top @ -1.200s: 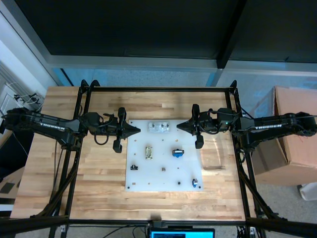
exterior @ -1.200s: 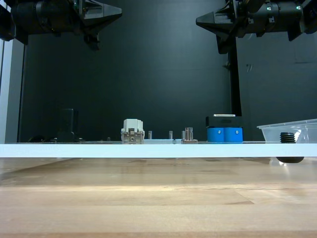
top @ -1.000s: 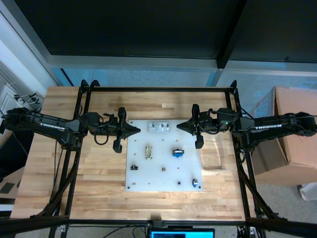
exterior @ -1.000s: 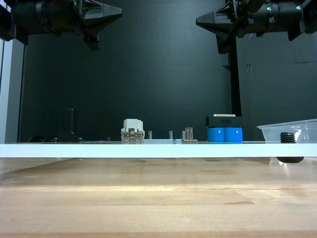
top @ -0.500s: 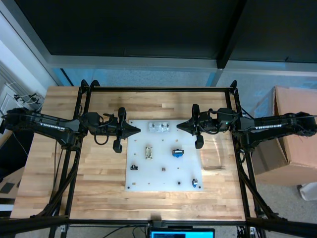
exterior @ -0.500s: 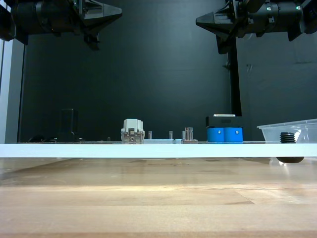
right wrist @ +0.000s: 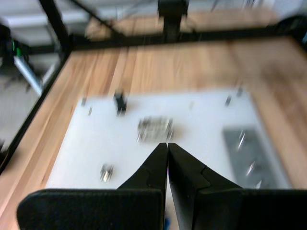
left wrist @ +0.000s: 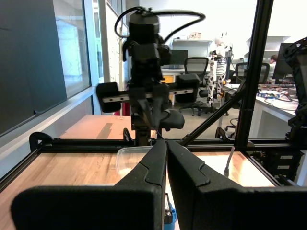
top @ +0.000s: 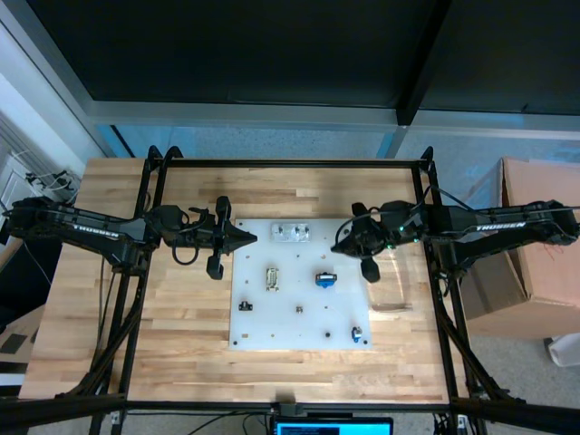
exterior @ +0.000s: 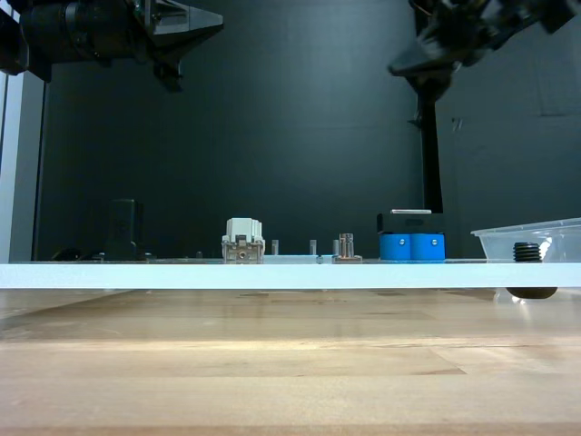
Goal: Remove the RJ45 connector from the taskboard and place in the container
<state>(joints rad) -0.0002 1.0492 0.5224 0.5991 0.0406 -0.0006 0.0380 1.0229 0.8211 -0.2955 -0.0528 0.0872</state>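
Finds the left gripper (top: 251,238) high above the left edge of the white taskboard (top: 272,328), pointing inward across it, fingers (left wrist: 153,163) clenched together on nothing. Finds the right gripper (top: 336,246) high above the taskboard's right edge, angled down toward it, fingers (right wrist: 154,167) likewise clenched and empty. Counts several small parts seated on the taskboard: a beige connector (top: 271,278) near its middle, a blue block with a black top (top: 325,279) toward its right side, a silver block (top: 294,233) at its far edge, a second blue piece (top: 359,335) at its near right corner. Cannot pick out the RJ45 connector among these; sees it in neither gripper. Spots the clear container (exterior: 529,233) on the table (top: 181,308) just beside the taskboard's right edge, with a black threaded part (exterior: 526,251) inside.
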